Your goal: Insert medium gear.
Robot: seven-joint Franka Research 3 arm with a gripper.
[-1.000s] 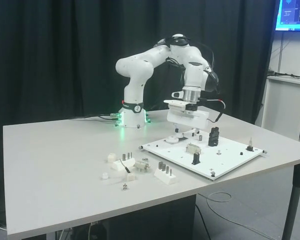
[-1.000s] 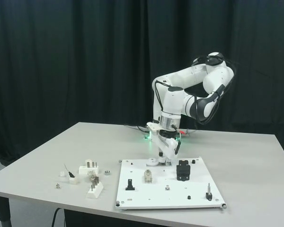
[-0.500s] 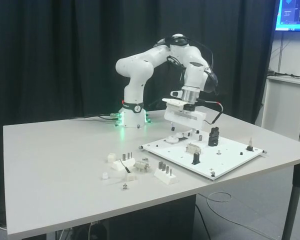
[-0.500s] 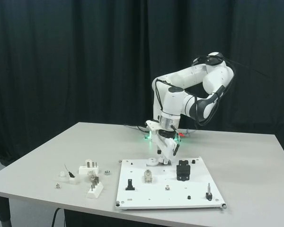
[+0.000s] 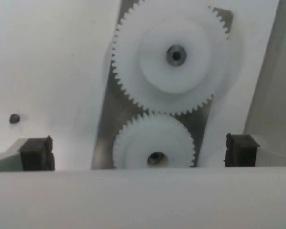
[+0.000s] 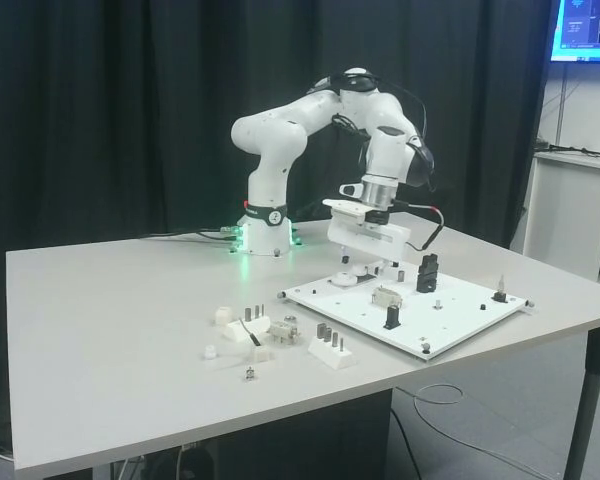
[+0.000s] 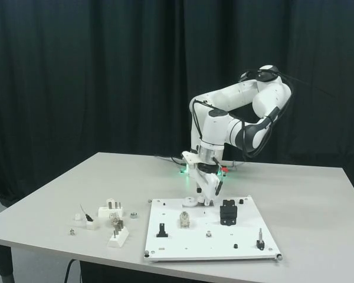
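In the wrist view two white gears lie meshed on a grey plate (image 5: 102,138) set into the white board (image 5: 47,71). The larger gear (image 5: 174,55) and the smaller medium gear (image 5: 155,143) each sit on a peg. My gripper (image 5: 138,151) hangs open just above the medium gear, with one black fingertip (image 5: 35,152) on each side and neither touching it. From the room, the gripper (image 6: 355,258) (image 7: 203,191) hovers over the gears (image 6: 348,278) (image 7: 190,201) at the board's far corner.
The white board (image 6: 460,310) (image 7: 224,242) carries a black block (image 6: 427,272) (image 7: 228,212), a small black bracket (image 7: 161,230) and other small fixtures. Beside the board on the grey table (image 6: 100,310) stand white holders with pegs (image 6: 330,345) (image 7: 118,236) and small loose parts.
The gripper has risen a little off the gears on the board. The gears have stayed in place.
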